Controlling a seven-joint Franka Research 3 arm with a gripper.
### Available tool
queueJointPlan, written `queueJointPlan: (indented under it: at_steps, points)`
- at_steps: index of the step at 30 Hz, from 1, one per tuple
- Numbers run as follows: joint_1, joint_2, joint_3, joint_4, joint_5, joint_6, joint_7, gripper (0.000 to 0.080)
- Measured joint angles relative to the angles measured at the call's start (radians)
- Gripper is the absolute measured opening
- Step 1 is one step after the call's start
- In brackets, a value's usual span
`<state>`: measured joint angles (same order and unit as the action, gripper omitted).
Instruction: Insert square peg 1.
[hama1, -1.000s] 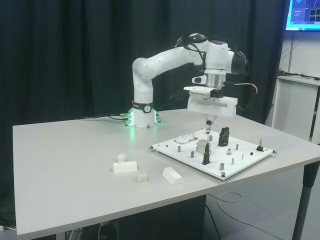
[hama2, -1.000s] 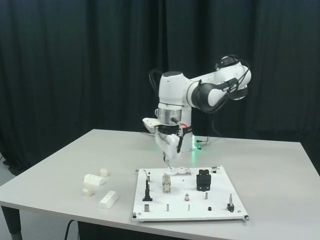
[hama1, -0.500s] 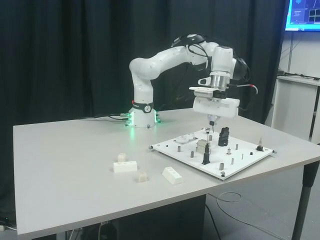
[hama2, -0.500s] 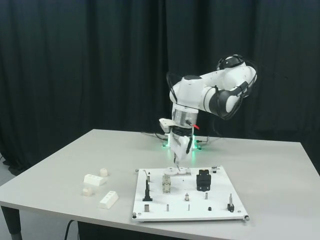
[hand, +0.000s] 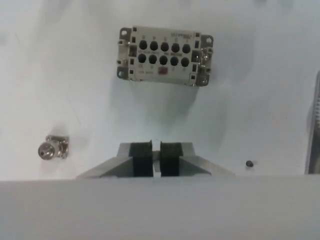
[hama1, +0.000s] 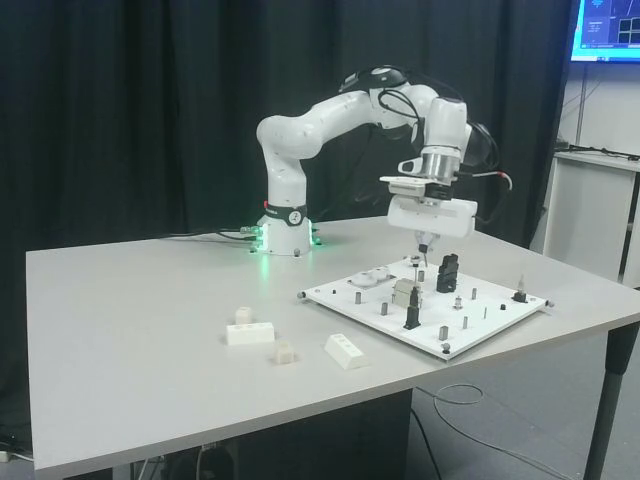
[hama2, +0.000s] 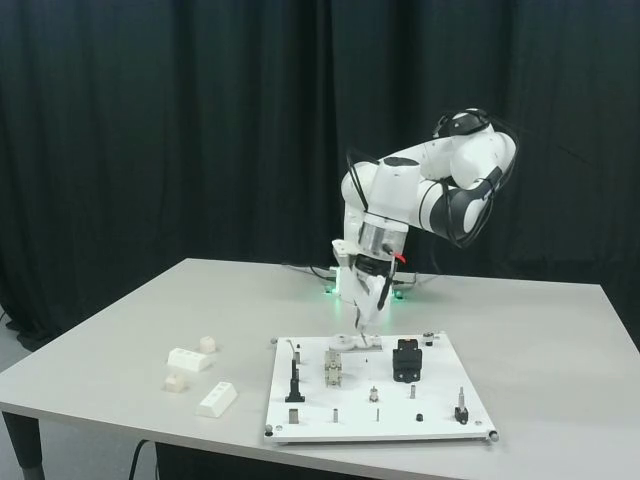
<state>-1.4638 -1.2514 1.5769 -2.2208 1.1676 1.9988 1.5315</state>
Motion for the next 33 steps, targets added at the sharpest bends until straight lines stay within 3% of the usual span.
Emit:
queueJointPlan:
  at_steps: [33]
  points:
    - [0.009,0.0,0.068,0.007,-0.013,0.036,0.171,0.0026]
